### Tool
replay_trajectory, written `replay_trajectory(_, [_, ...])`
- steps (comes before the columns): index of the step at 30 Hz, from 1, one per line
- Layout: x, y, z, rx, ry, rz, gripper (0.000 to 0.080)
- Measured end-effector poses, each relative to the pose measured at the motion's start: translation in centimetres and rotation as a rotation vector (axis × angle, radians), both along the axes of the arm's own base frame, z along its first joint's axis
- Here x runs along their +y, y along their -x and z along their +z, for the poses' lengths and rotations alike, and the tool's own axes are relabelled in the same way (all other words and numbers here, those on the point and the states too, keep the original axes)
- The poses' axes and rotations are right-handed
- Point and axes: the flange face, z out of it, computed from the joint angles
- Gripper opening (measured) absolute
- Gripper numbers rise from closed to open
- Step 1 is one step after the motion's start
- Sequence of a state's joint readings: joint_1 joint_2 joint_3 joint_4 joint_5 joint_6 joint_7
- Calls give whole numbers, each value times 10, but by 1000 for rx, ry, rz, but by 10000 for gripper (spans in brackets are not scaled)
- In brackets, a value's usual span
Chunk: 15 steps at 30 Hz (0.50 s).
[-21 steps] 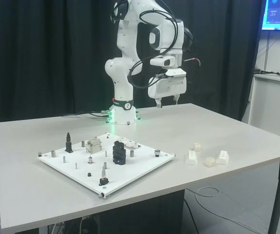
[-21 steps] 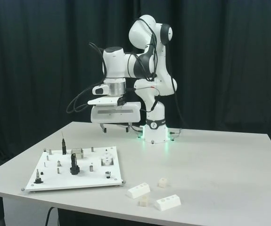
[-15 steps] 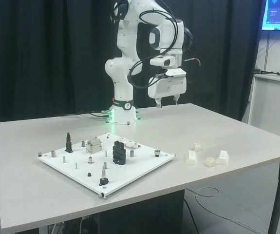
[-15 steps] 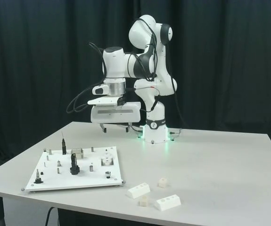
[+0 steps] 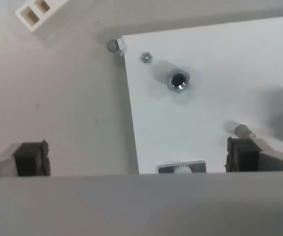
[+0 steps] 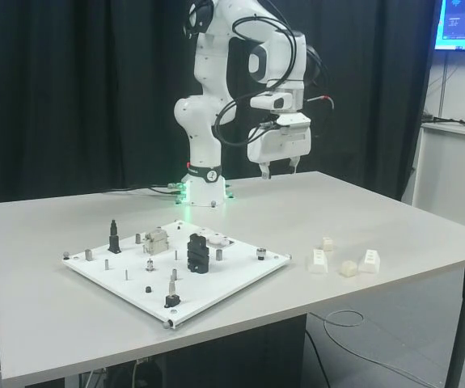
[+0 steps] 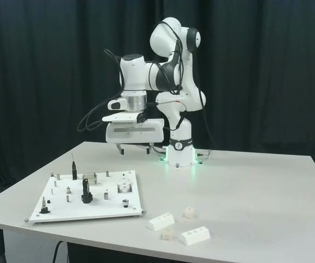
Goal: Remove D-SUB.
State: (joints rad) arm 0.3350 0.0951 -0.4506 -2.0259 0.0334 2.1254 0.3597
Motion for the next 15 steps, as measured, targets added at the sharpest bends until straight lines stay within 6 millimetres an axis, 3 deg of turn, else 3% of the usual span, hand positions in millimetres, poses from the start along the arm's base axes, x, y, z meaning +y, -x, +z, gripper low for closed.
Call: replay_trajectory(15, [-2,-4,-7,-7,9,-4,800])
